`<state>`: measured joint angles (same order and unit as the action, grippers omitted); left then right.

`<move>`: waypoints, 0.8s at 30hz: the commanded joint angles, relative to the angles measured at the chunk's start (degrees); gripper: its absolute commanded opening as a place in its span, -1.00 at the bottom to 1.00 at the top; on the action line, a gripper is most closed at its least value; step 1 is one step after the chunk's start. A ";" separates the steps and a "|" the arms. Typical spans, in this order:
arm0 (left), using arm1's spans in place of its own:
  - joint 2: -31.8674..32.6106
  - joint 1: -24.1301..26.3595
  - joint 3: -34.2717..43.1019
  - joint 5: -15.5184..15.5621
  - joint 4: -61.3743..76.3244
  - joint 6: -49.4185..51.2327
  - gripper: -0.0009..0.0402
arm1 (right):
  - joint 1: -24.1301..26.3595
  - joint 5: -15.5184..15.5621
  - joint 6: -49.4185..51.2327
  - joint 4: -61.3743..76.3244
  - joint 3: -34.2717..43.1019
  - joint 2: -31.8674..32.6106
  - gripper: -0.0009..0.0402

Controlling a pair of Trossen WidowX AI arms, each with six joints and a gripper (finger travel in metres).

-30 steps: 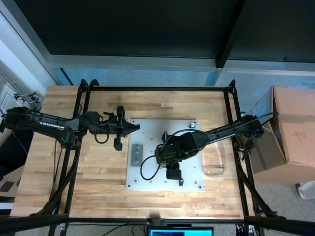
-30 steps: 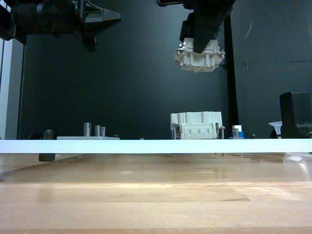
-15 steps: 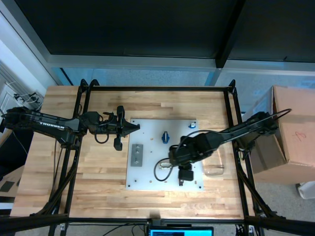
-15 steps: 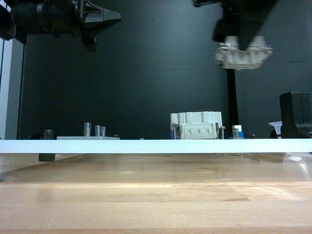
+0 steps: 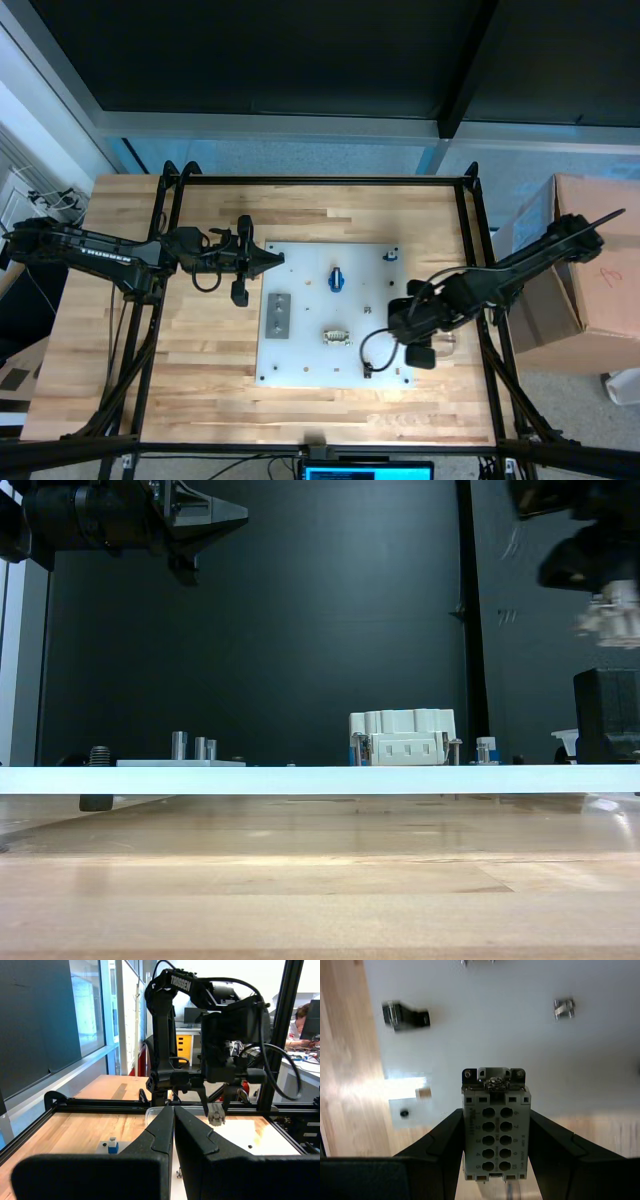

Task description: Remove the HAN10E connector from the taskboard and place in the container

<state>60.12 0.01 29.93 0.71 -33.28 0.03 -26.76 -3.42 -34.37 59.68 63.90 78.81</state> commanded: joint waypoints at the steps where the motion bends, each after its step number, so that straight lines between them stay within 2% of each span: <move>1: 0.00 -0.02 0.02 -0.02 0.00 0.00 -0.96 | -1.42 -0.07 -2.03 -0.11 -3.41 -3.52 -0.94; 12: 0.00 -0.02 0.02 -0.02 0.00 0.00 -0.96 | -4.42 -0.02 -6.45 -0.33 -13.73 -12.52 -0.94; 24: 0.00 -0.02 0.02 -0.02 0.00 0.00 -0.96 | -4.85 -0.04 -7.21 -0.70 -18.03 -13.51 -0.94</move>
<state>60.12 0.01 29.93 0.69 -33.26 0.03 -31.62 -3.44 -41.67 59.16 45.89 65.25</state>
